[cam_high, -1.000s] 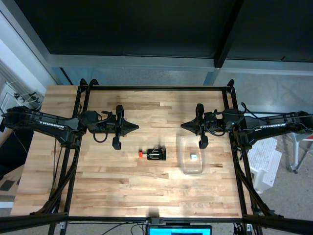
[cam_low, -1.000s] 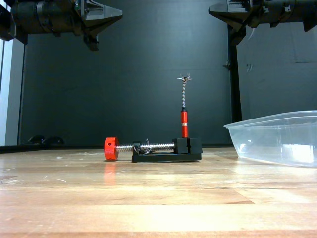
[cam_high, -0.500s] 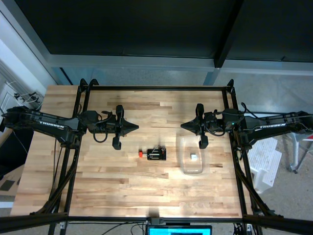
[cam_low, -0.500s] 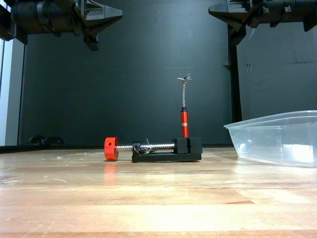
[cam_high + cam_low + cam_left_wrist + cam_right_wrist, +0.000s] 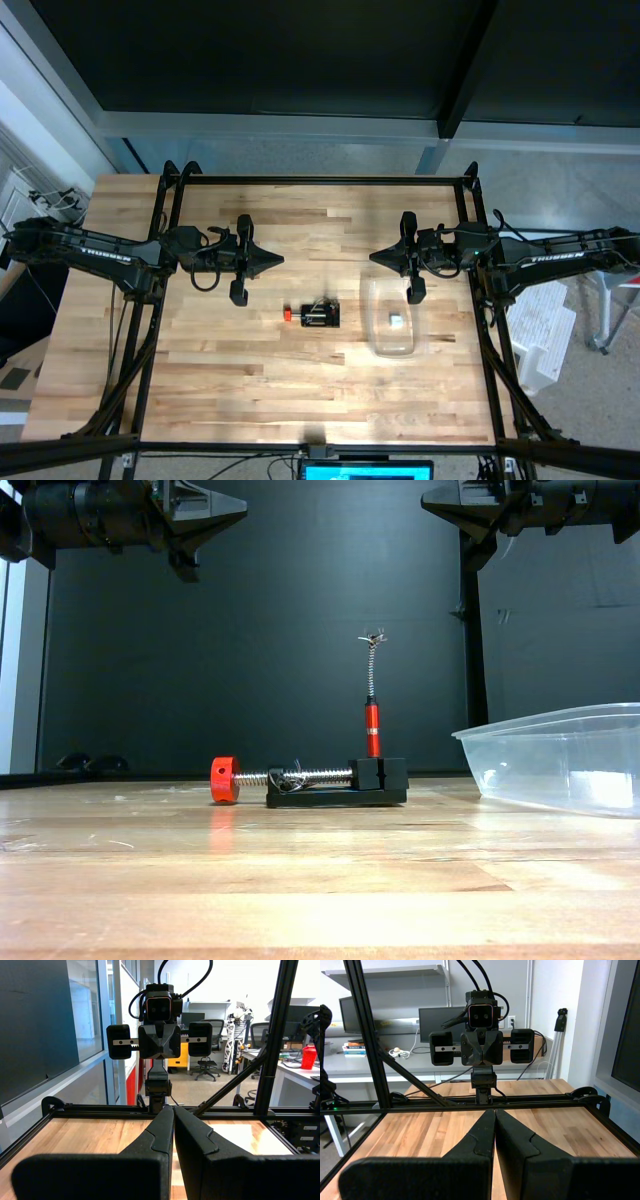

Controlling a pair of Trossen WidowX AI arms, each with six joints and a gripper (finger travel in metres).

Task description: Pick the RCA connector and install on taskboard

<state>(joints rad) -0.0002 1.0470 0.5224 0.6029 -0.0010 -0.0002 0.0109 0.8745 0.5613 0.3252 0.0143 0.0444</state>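
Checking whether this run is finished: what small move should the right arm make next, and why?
Probably none; resting parked looks right. The connector stands upright on the vise with its cable rising free and nothing gripping it. The right gripper and left gripper are both shut and raised well clear of it.

Pale plank-wood desk (image 5: 250, 380), black metal frame (image 5: 320, 181) along edges; clear plastic tray (image 5: 375, 338) holding small white block (image 5: 396, 320); blue-lit screen (image 5: 367, 470) at near edge.

A pale wooden desk (image 5: 250, 380) carries a black vise (image 5: 321, 315) at the frame's centre and a clear tray (image 5: 378, 340) just right of it.
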